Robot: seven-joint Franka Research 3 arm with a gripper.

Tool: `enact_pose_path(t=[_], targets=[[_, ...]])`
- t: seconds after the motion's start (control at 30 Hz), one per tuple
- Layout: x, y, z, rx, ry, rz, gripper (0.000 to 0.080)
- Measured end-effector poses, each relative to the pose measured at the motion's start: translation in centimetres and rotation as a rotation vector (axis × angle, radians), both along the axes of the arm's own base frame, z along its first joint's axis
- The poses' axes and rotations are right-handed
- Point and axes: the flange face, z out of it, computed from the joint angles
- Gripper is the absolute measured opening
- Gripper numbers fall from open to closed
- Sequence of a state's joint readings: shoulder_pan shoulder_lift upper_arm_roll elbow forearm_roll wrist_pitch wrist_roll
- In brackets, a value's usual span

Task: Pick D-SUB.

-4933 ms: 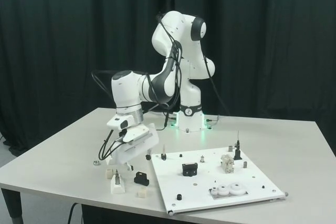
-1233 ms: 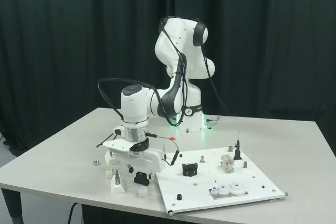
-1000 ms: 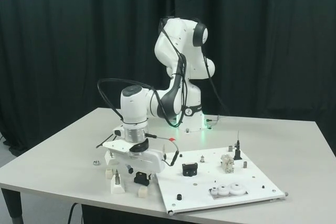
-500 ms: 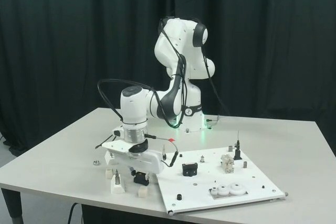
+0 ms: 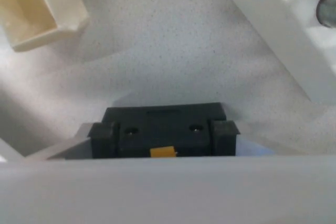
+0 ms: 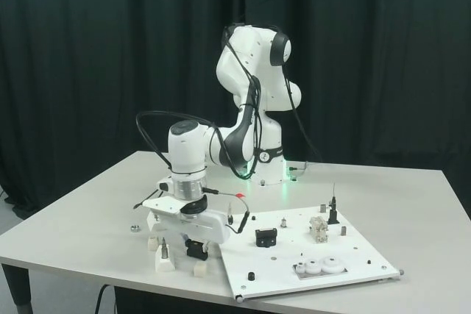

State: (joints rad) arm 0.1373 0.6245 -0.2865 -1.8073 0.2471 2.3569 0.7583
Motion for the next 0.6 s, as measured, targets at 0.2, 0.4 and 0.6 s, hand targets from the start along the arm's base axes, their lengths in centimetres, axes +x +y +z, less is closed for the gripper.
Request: enact_pose_path(t=[0.2, 0.4, 0.6], targets=[[0.2, 0.1, 0.8, 0.003, -0.01, 0.021, 0.0383], [0.4, 0.2, 2.2, 0.01, -0.021, 0.028, 0.0383], [0.4, 0.2, 3.5, 0.015, -0.023, 0.03, 0.0383]])
